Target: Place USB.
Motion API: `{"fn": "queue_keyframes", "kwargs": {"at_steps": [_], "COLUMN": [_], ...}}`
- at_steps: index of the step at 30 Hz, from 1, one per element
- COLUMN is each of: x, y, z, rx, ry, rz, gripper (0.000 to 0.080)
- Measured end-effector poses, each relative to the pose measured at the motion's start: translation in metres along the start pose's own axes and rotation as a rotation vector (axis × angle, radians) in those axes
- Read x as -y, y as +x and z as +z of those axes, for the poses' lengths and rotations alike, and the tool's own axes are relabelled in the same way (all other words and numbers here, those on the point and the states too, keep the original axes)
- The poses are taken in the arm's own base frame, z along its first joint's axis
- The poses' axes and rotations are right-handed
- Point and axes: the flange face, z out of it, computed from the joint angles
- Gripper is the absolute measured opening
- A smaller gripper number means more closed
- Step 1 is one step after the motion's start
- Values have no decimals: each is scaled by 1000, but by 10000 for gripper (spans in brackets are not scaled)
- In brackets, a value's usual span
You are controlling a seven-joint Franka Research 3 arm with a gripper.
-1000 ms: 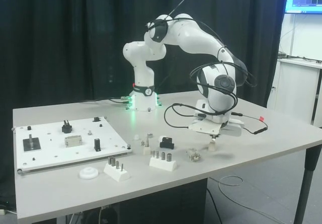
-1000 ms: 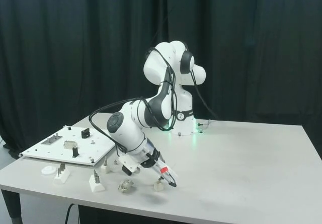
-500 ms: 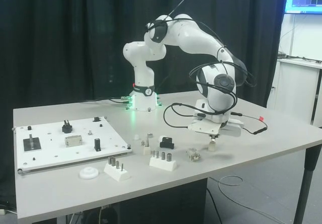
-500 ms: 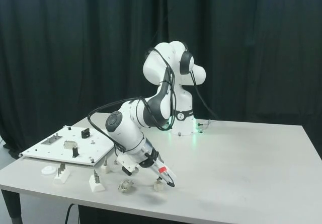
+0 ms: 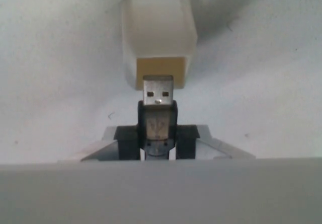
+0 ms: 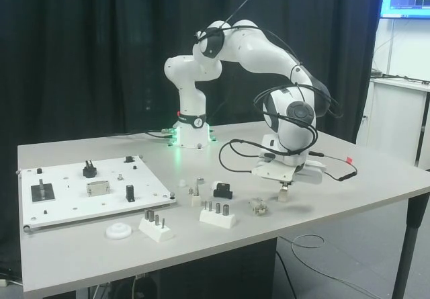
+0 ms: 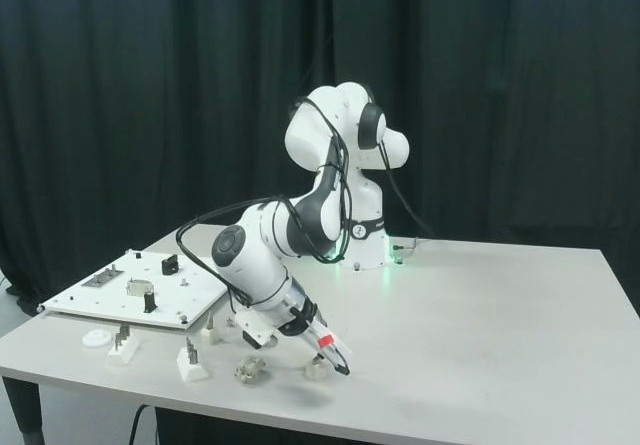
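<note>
Wrist view shows the gripper (image 5: 157, 146) clamped on the black body of the USB (image 5: 158, 112), its metal plug pointing at a small white block (image 5: 157, 38) on the grey table (image 5: 55, 83); plug and block look just apart, though contact cannot be judged. In the first room view the white arm (image 6: 262, 50) bends down from its base at the far middle of the table (image 6: 376, 171), where green lights (image 6: 176, 135) glow, to the near right part, and the gripper (image 6: 285, 190) hangs over the block (image 6: 283, 196). To the left lie a small metal part (image 6: 259, 207), two white holders with pins (image 6: 217, 215), a white gear (image 6: 117, 230) and a white board (image 6: 87, 186) carrying fixtures. Black curtains (image 6: 87, 50) close the room behind; a white cabinet (image 6: 396, 114) stands at the right.
</note>
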Motion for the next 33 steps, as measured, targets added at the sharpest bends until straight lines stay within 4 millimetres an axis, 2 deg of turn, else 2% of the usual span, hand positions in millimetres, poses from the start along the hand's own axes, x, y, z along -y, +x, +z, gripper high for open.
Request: {"fn": "queue_keyframes", "kwargs": {"at_steps": [12,13,18,19,27,28,33], "x": [4,4,4,4,3,3,0], "y": [-1,-1,-4,-4,-7,-7,-10], "z": [-7,-9,-13,-14,-22,-23,-31], "rx": [-29,-36,-61,-64,-87,-88,-100], "ry": [18,18,23,24,25,25,16], "rz": [16,15,8,7,-1,-2,-7], "gripper": [147,339,339,641,641,790,790]}}
